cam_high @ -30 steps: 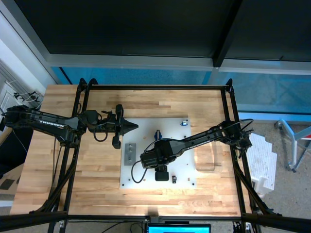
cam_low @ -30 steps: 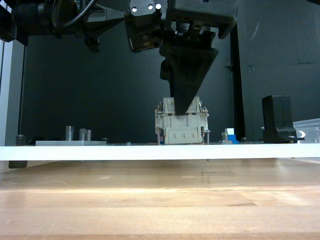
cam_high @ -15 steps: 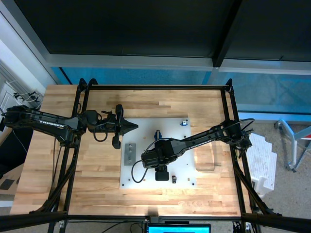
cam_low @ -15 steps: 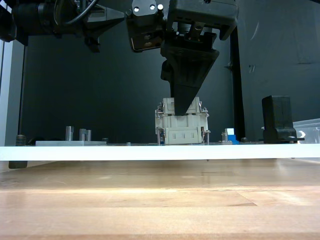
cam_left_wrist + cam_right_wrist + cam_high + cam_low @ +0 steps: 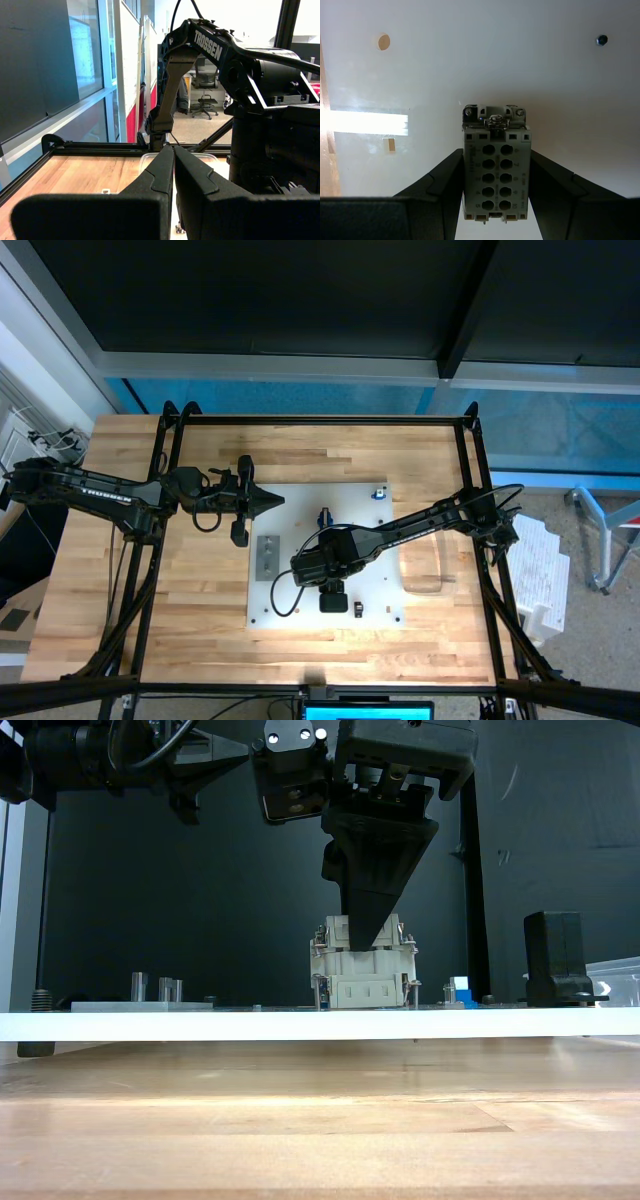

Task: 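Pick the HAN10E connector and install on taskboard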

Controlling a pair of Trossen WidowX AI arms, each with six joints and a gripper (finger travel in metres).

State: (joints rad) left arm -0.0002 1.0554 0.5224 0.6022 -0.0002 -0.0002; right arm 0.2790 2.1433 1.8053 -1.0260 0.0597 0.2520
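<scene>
The HAN10E connector, pale beige with two rows of round contact holes, sits upright on the white taskboard. My right gripper is shut on it, a black finger pressed against each long side. In the low view the connector stands on the taskboard near its middle, with the right gripper coming down onto it from above. From the high view the right gripper covers the connector. My left gripper hovers shut over the board's far left corner, its fingertips together and holding nothing.
A grey metal block with short pins is on the board's left part. A blue fitting lies behind the right gripper. A black part stands at the right. A clear tray sits right of the board.
The right gripper has shifted very slightly over the connector and stays shut on it. The left arm has not moved.
</scene>
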